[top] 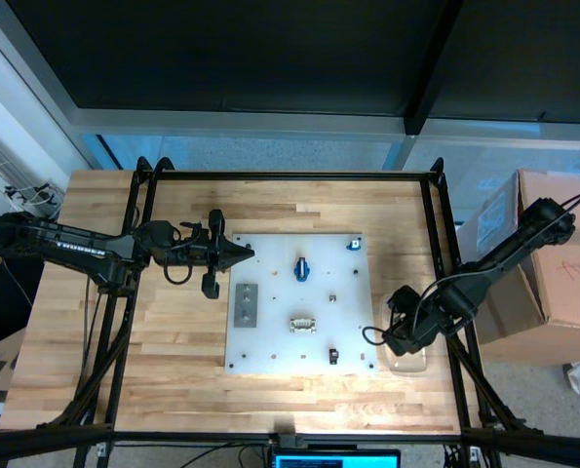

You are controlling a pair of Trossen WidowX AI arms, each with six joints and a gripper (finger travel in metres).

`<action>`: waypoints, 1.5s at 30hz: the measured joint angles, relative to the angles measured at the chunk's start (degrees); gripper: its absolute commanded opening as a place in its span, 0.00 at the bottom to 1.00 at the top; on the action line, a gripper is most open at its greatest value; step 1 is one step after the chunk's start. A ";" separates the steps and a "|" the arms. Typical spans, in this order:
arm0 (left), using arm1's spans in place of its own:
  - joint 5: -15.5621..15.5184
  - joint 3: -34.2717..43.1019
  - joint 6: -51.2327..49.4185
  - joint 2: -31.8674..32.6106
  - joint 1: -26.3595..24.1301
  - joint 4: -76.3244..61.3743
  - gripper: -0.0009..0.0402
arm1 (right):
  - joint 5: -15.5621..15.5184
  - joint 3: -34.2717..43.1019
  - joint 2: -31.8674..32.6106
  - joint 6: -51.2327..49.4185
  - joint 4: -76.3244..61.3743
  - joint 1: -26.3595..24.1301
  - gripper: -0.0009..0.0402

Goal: Remove the HAN10E connector from the taskboard and place in the container

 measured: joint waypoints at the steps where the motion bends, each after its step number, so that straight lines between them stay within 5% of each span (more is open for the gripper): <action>1: 0.00 0.00 0.02 0.00 0.00 -0.02 0.02 | -0.04 -0.35 0.17 0.00 0.57 0.02 0.49; 10: 0.00 0.02 0.02 0.00 0.00 -0.02 0.02 | -0.15 -0.76 0.72 -0.04 1.05 0.02 0.75; 19: 0.00 0.00 0.02 0.00 0.00 0.00 0.02 | 0.68 -0.52 0.61 -5.90 0.94 -0.48 0.81; 29: -0.02 0.02 0.02 0.00 0.00 0.00 0.02 | 5.03 3.13 -3.50 -23.98 0.94 -9.84 0.70; 38: 0.00 0.02 0.02 0.00 0.00 -0.02 0.02 | 5.60 8.46 -4.72 -55.23 4.39 -24.02 0.48; 45: 0.00 0.02 0.02 0.00 0.00 -0.02 0.02 | -0.39 11.30 -4.72 -75.89 14.45 -34.62 0.24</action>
